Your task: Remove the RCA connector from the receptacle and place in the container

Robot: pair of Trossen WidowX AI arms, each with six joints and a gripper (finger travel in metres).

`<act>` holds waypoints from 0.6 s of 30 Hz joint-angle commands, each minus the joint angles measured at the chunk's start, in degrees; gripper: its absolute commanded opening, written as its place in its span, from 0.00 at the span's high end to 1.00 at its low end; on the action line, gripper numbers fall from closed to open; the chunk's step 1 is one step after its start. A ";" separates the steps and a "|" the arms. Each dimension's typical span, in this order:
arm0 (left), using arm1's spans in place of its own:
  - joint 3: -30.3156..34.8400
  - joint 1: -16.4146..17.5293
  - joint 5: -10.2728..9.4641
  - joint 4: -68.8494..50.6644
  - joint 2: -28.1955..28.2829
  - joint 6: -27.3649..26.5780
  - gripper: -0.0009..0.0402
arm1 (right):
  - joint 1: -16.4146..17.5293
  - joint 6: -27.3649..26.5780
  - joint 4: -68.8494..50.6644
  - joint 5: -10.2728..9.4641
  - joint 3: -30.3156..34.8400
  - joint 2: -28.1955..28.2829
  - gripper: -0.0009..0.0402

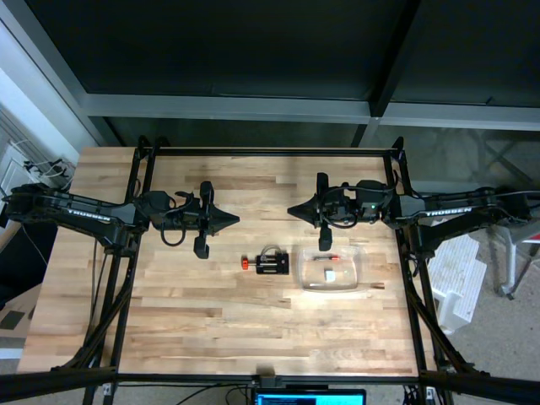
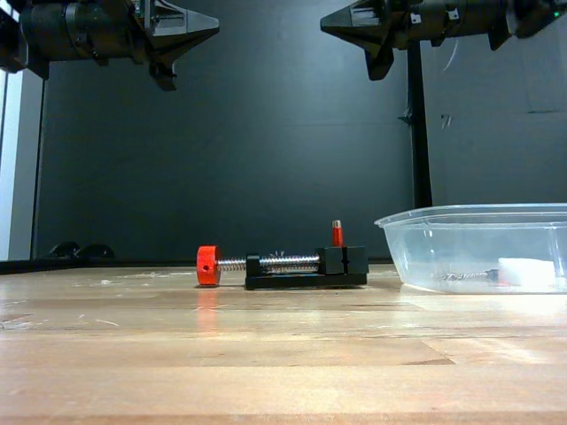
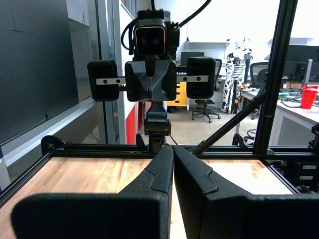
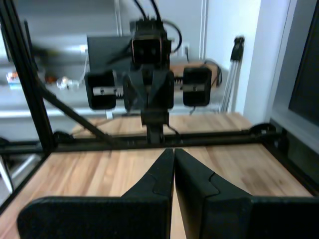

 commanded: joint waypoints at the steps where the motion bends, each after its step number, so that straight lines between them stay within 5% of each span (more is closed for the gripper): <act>1: 0.00 0.02 0.02 0.00 0.02 0.00 0.98 | 0.09 0.59 3.58 0.09 -2.19 -0.74 0.98; 18: 0.00 0.00 0.02 0.00 0.02 0.00 0.98 | 0.42 1.03 5.79 0.02 -6.03 -2.43 0.98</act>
